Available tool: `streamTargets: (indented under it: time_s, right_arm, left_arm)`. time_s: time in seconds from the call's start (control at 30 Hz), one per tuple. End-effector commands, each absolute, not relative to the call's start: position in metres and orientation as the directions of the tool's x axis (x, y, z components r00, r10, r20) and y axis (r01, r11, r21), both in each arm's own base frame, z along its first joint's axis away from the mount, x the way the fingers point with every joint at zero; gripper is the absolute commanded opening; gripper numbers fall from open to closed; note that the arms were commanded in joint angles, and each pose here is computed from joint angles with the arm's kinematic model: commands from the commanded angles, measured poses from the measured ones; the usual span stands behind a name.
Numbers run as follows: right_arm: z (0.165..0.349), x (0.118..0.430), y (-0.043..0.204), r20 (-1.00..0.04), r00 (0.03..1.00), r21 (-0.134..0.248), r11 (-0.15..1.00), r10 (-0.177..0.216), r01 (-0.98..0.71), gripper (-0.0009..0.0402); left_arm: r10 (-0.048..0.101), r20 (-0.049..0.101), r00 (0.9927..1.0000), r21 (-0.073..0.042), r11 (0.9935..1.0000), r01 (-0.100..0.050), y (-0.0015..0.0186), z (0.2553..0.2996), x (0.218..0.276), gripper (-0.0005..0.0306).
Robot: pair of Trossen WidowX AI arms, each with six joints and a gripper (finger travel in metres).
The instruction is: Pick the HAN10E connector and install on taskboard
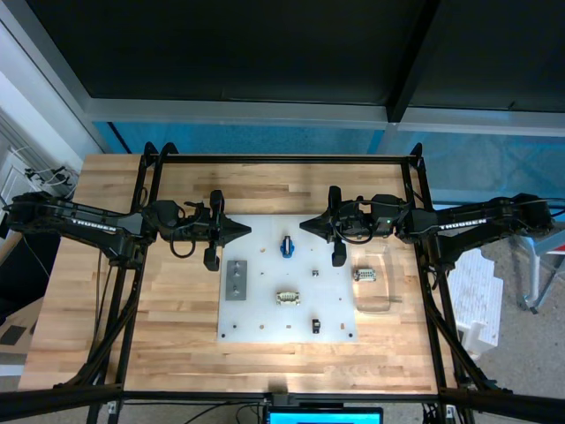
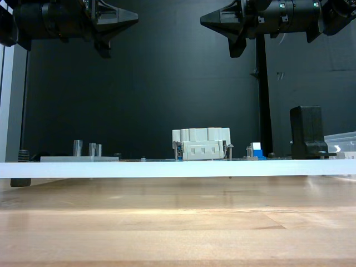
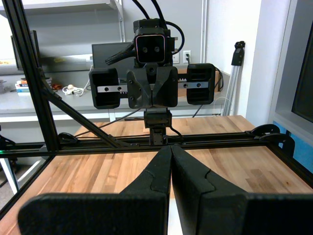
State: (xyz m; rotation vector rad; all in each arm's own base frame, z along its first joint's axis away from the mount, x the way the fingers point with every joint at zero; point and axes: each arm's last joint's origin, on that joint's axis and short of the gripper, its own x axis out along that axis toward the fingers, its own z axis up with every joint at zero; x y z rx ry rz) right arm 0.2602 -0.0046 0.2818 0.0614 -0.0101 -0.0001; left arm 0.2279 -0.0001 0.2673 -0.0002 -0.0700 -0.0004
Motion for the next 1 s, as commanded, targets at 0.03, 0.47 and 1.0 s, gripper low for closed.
streamTargets:
  time_s: [0.03, 0.47, 1.0]
  right_arm:
    - [0.2818, 0.2602, -0.0046, 0.01, 1.0, 0.062, 0.998, -0.001, 0.0, 0.0]
    - [0.2825, 0.26, -0.0046, 0.004, 1.0, 0.093, 0.996, -0.002, 0.001, 0.0]
    - [0.2906, 0.2534, -0.0043, -0.413, 0.911, 0.096, 0.994, 0.001, 0.043, 0.0]
  left_arm:
    - [0.0, 0.07, 0.99755, 0.0, 1.0, 0.0, 0.0, 0.2673, 0.2279, 0.0001]
    - [0.0, 0.07, 0.99758, 0.0, 1.0, 0.0, 0.0, 0.2672, 0.2279, 0.0001]
    - [0.0, 0.07, 0.99758, 0.0, 1.0, 0.0, 0.0, 0.2672, 0.2279, 0.0001]
